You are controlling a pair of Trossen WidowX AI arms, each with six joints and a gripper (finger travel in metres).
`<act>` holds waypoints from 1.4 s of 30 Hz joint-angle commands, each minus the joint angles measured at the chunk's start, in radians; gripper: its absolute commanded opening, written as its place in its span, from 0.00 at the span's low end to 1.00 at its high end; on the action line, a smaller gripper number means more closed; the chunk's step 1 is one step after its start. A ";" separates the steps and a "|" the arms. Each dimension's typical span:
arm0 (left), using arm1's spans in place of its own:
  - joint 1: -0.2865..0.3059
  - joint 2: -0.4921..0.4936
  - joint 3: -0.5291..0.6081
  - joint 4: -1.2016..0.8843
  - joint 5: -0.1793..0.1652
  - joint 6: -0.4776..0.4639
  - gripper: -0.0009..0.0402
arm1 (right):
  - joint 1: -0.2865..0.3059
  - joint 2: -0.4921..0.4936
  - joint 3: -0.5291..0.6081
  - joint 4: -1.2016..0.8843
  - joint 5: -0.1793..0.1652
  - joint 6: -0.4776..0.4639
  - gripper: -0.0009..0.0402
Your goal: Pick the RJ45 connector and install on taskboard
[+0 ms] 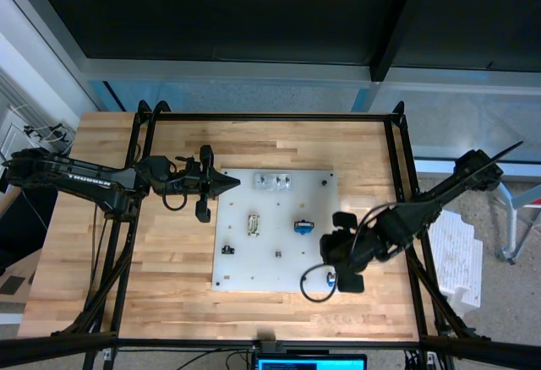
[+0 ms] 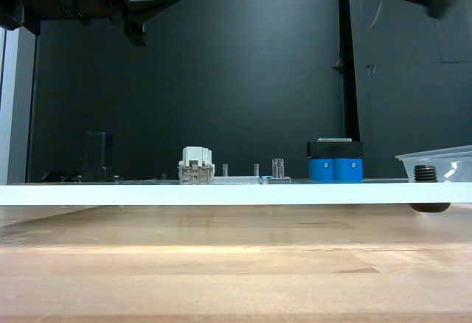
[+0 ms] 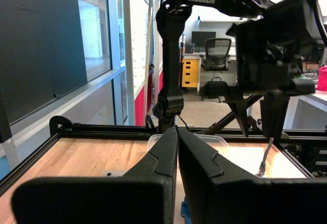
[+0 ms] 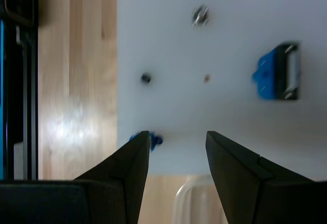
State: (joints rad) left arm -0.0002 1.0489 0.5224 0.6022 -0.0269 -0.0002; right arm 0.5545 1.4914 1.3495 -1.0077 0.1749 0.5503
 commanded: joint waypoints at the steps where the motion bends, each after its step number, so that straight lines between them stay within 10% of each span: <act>1: 0.000 0.000 0.000 0.000 0.000 0.000 0.02 | -0.047 -0.023 -0.001 0.053 0.019 -0.055 0.37; 16: 0.000 0.000 0.000 0.000 0.000 0.000 0.02 | -0.304 -0.116 -0.046 0.282 0.013 -0.375 0.15; 23: 0.000 0.000 0.000 0.000 0.000 0.000 0.02 | -0.390 -0.142 -0.085 0.397 -0.048 -0.485 0.01; 30: 0.000 0.000 0.000 0.000 0.000 0.000 0.02 | -0.468 -0.181 -0.178 0.591 -0.143 -0.524 0.02; 42: 0.000 0.000 0.000 0.000 0.000 0.000 0.02 | -0.528 -0.285 -0.360 0.892 -0.142 -0.563 0.02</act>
State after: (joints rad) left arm -0.0002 1.0489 0.5224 0.6022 -0.0269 -0.0002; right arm 0.0311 1.2148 1.0065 -0.1417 0.0330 -0.0109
